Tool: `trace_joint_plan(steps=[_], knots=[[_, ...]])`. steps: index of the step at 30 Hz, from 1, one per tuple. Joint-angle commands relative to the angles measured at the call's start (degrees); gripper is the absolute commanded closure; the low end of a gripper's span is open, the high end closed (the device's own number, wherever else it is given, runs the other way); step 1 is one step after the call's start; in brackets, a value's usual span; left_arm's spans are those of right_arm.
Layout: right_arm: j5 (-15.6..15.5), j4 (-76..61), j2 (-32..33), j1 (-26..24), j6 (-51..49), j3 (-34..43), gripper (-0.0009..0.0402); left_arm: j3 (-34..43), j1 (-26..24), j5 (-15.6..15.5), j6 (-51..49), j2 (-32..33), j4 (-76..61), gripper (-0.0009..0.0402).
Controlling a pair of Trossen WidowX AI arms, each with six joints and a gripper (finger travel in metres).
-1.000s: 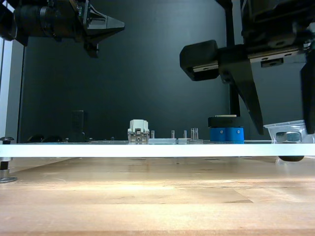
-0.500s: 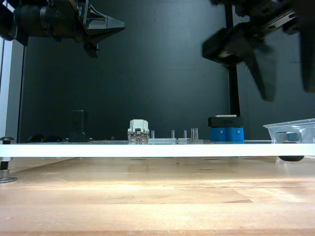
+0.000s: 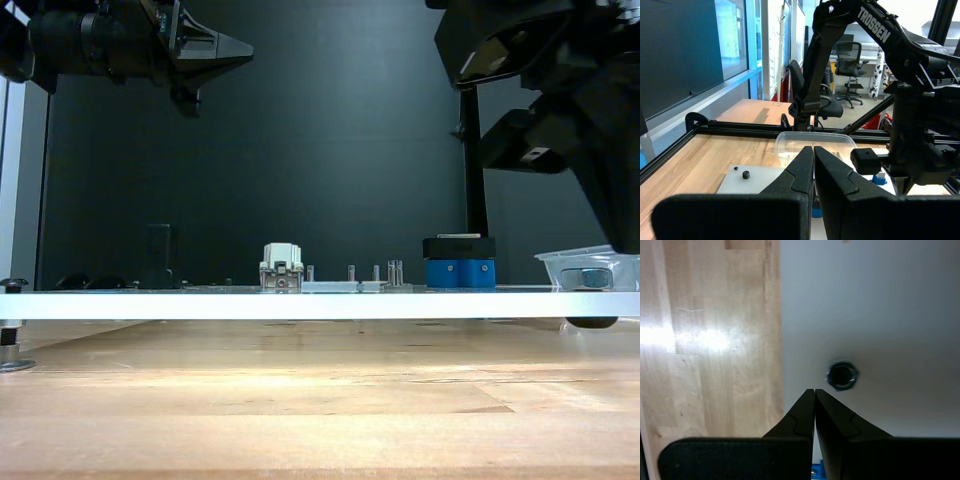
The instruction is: Unfasten the M12 nut and place it in the container
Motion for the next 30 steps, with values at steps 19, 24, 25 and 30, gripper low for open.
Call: trace_joint_plan(steps=[19,24,25,30], knots=[[0.2,2.8,0.1,-0.2,-0.5,-3.0,0.0394,0.0,0.0,0.0,0.0,0.0,0.0,0.0393],[8.7,0.1,-1.2,-0.2,0.3,-3.0,0.0394,0.0,0.0,0.0,0.0,0.0,0.0,0.0393],[11.5,-1.1,-1.6,-0.2,0.7,-2.7,0.0394,0.0,0.0,0.0,0.0,0.0,0.0,0.0393],[16.5,-6.3,-3.0,-0.2,2.3,-1.0,0.0393,0.0,0.0,0.0,0.0,0.0,0.0,0.0393]])
